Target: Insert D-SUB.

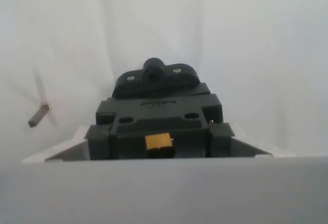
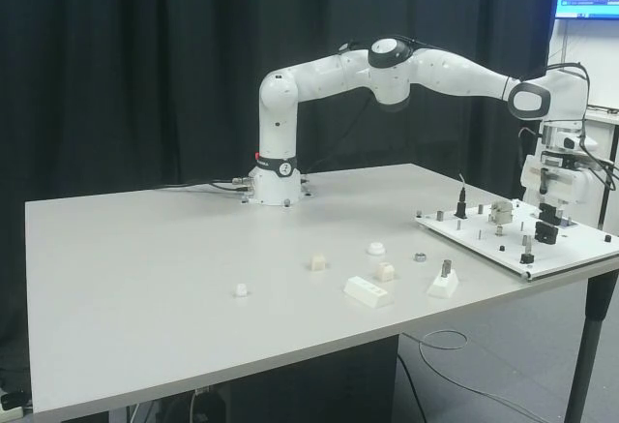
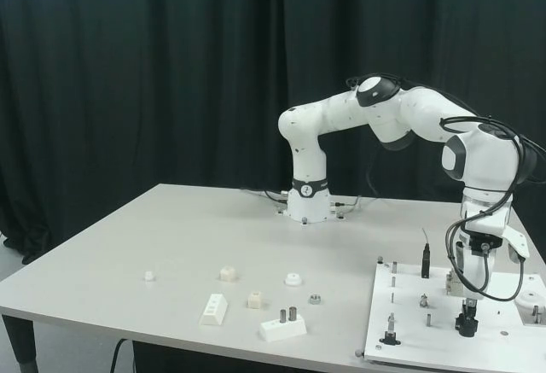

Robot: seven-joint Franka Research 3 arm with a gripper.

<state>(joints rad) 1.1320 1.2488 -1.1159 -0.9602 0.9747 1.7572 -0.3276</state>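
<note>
Over the white board (image 2: 571, 254) at the table's (image 2: 174, 249) far end from the base, the white arm (image 2: 387, 65) reached out in a long arc: its first link rose upright from the base, the upper links ran nearly level across the table, and the wrist turned straight down above the board. The gripper (image 2: 547, 218) pointed down at the board's surface, with its tip just above a black part standing there. From the wrist view, the gripper (image 1: 158, 131) clasped a black D-SUB connector (image 1: 156, 111), the fingers closed against its sides and the plug's rounded back shell facing away from the camera, above the white board (image 1: 246, 39). In the second room view the gripper (image 3: 468, 300) hung over the board (image 3: 409, 339) near its edge farthest from the loose parts, with a black fixture (image 3: 466, 325) directly beneath it. Beside the board, toward the table's middle, several small white blocks (image 3: 213, 309) lay scattered, well apart from the gripper.
</note>
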